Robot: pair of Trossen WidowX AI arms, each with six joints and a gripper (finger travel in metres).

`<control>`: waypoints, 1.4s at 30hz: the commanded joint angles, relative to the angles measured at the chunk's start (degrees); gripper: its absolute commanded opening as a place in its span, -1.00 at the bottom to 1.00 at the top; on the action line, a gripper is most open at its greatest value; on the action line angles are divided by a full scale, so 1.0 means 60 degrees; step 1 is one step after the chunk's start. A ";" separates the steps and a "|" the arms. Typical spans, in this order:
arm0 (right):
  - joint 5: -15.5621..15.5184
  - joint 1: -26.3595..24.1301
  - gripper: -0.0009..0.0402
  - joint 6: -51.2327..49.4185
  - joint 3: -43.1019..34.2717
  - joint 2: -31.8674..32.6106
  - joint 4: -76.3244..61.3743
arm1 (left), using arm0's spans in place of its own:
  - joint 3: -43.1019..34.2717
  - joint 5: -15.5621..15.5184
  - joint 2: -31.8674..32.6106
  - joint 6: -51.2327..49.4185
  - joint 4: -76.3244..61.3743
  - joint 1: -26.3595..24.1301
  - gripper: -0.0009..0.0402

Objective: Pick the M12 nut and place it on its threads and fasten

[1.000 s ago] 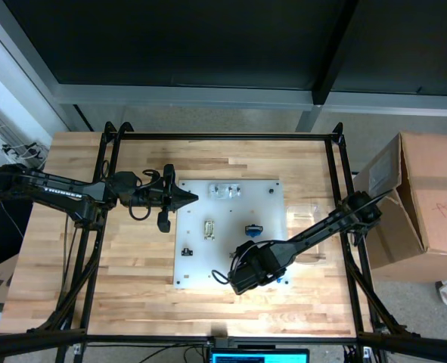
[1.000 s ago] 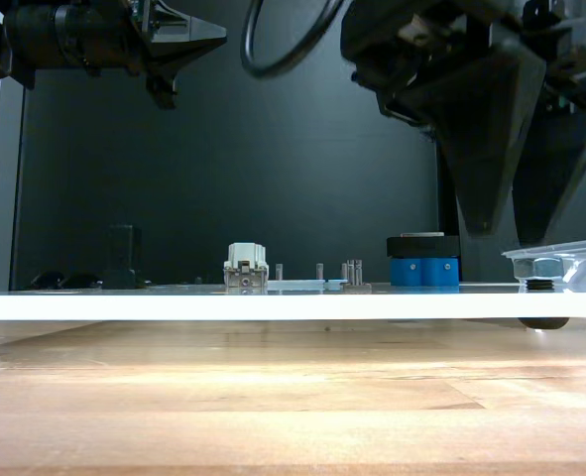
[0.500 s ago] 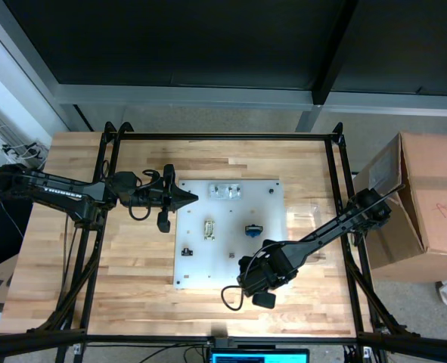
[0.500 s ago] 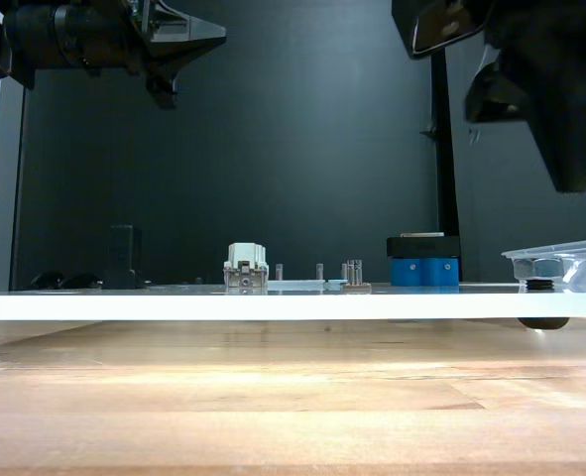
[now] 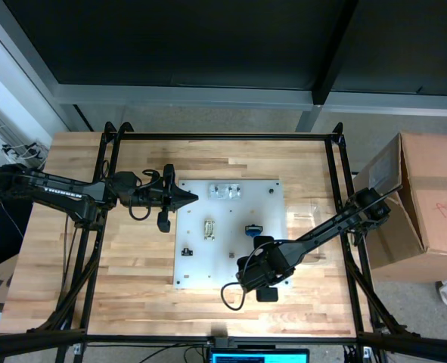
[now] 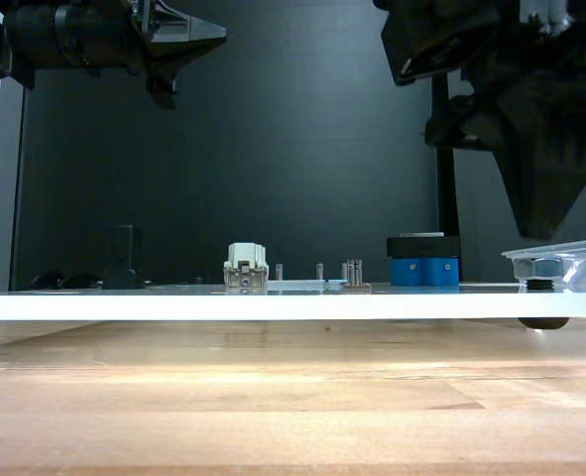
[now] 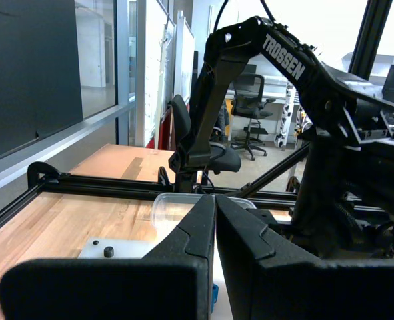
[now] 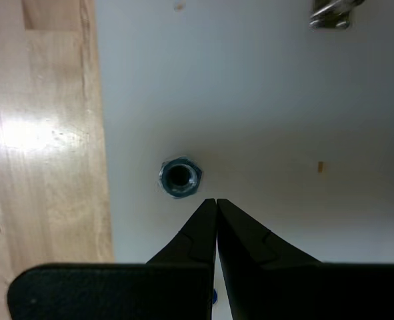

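— Where was the small silver hexagonal nut (image 6: pixel 540 268)?

— It sat on its short black ribbed stud (image 6: pixel 541 285), near the near right edge of the flat white board (image 5: pixel 208 261). In the low view some ribs showed under the nut, so it rested on top of them and was not run fully down. Nothing gripped it.

— Did it lie inside the clear plastic tray (image 6: pixel 582 260)?

— No. The right wrist view showed it on the white board, with its dark hole facing the camera. In the low view the tray only stood behind it.

— And the right pincer (image 8: pixel 216 201)?

— It hung over the board and pointed down. Its tips were just beside the nut but apart from it. The two black fingers were pressed together, with nothing between them.

— The left pincer (image 5: pixel 190 198)?

— It was held high over the left edge of the board, pointing toward the right, well apart from the nut. The left wrist view showed its fingers closed against each other, also empty.

— What carried the board?

— The light wooden desk (image 5: pixel 132 265).
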State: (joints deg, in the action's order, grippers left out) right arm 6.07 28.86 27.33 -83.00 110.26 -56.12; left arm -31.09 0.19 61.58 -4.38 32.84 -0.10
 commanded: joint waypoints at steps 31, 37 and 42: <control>-0.0171 0.0000 -0.96 0.0375 0.0470 -0.0058 0.0404 | -0.0004 0.0000 0.0004 0.0000 0.0004 0.0004 -0.96; -0.0168 0.0004 -0.96 0.0412 0.0470 -0.0058 0.0514 | -0.0004 0.0000 0.0004 0.0000 0.0000 0.0004 -0.96; -0.0164 0.0007 -0.96 0.0554 0.0474 -0.0044 0.0710 | -0.0004 0.0000 0.0004 0.0004 -0.0004 0.0004 -0.96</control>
State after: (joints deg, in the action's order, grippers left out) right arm 5.15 28.93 30.26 -80.14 109.97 -52.12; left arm -31.11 0.19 61.60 -4.38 32.82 -0.10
